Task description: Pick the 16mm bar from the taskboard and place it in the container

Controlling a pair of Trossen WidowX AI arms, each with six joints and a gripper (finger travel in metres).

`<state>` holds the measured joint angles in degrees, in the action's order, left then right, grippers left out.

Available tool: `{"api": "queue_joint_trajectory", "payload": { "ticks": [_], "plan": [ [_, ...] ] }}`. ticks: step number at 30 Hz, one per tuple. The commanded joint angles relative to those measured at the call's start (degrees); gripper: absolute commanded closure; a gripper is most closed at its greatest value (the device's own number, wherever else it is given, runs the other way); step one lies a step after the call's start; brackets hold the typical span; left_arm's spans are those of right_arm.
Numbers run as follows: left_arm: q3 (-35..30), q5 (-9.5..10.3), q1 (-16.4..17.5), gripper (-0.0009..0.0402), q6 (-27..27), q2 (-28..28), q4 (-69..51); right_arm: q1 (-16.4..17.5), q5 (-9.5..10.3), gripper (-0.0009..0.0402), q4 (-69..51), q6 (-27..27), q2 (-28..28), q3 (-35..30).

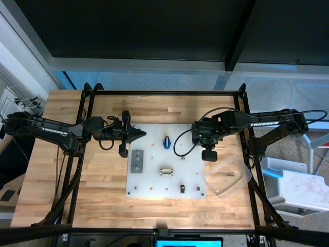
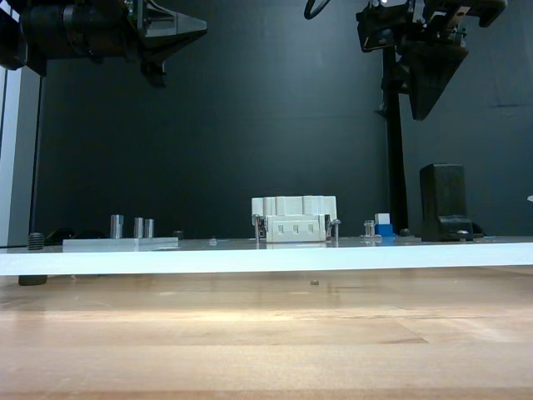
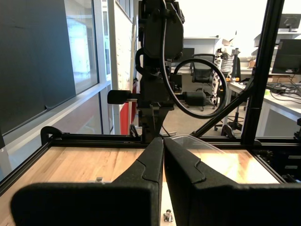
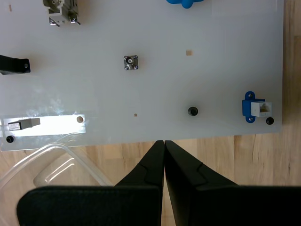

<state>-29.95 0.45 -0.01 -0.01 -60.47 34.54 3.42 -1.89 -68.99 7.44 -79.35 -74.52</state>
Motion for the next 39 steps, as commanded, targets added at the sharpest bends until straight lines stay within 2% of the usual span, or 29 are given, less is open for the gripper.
{"api": "queue_joint_trajectory", "payload": {
  "ticks": [1, 7, 13, 20, 33, 39],
  "plan": [
    [0.00, 0.00, 0.00, 0.0393, 0.00, -0.02, 0.00, 0.70, -0.04, 0.0393, -0.13, 1.11, 0.04, 0.13],
    [0.00, 0.00, 0.00, 0.0393, 0.00, -0.02, 0.00, 3.08, -0.02, 0.0393, -1.20, 3.48, 0.04, 0.13],
    [0.00, 0.00, 0.02, 0.0393, 0.00, -0.02, 0.00, 7.34, -0.07, 0.0393, -1.33, 6.93, -0.02, 0.15],
    [0.00, 0.00, 0.00, 0.0393, 0.00, -0.02, 0.00, 11.80, -0.09, 0.0393, -1.29, 10.49, -1.99, 0.15],
    [0.00, 0.00, 0.02, 0.0393, 0.00, -0.02, 0.00, 17.79, -0.13, 0.0393, 0.79, 17.92, -5.75, -0.11],
    [0.00, 0.00, 0.00, 0.0393, 0.00, -0.02, 0.00, 20.85, -0.22, 0.0393, 1.01, 20.87, -8.50, -2.16]
  ]
}}
